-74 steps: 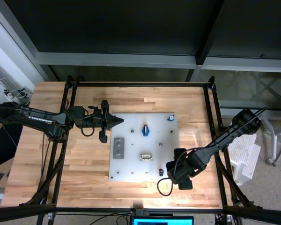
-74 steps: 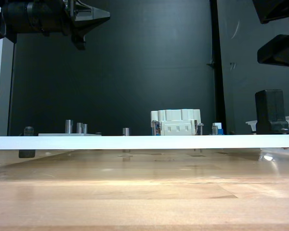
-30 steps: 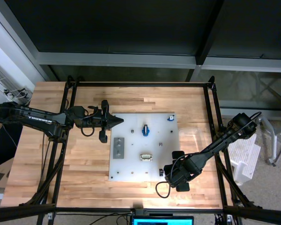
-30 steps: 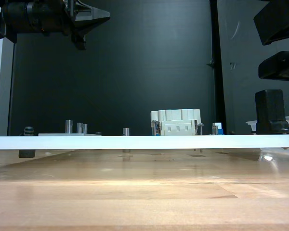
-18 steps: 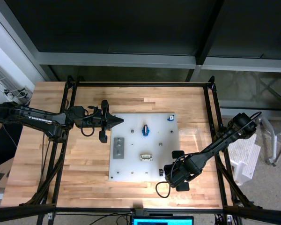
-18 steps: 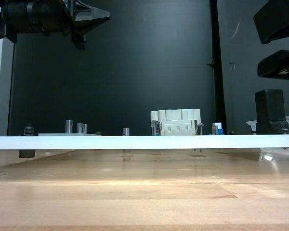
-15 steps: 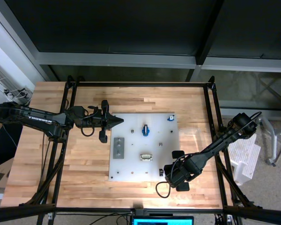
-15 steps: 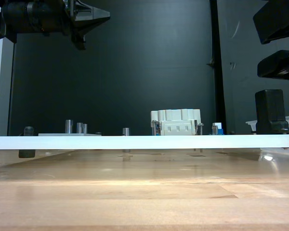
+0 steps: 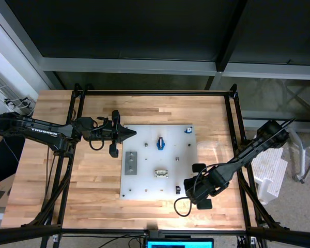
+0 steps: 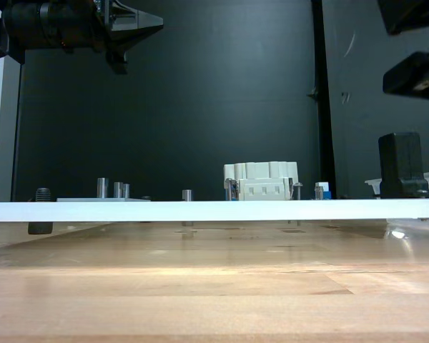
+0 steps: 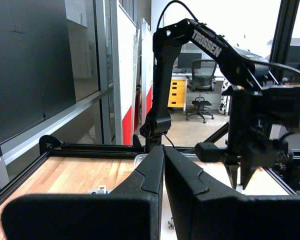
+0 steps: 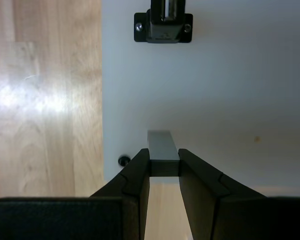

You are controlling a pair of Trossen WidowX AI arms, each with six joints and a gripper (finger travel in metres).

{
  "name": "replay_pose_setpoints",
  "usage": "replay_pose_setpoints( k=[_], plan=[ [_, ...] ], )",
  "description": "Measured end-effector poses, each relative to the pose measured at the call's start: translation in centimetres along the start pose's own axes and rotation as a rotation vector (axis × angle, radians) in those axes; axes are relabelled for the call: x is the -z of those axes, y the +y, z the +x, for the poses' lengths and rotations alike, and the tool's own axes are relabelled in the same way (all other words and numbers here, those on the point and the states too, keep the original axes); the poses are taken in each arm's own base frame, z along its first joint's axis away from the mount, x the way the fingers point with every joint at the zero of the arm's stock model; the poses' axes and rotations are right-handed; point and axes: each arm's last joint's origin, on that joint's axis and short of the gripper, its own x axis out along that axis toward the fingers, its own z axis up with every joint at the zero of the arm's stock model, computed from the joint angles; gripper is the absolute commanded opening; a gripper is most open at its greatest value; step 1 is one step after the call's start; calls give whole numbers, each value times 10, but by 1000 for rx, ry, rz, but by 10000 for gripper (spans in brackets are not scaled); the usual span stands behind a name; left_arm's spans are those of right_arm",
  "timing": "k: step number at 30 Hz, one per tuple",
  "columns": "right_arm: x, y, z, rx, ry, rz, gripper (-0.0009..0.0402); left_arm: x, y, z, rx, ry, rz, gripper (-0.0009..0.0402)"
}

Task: Remove the 16mm bar from the taskboard and place in the container

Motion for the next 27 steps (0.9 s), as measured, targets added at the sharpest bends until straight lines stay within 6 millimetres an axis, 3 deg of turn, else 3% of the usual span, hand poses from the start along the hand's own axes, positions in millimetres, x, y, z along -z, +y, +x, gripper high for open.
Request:
replay_pose_setpoints(
  k=[14, 27],
  plan=[
    [12, -29, -48, -4, -31, 50, 2, 0, 0, 0, 0, 0, 0, 0],
    [31, -56, -62, 69, -78, 76, 2, 0, 0, 0, 0, 1, 0, 0]
  ],
)
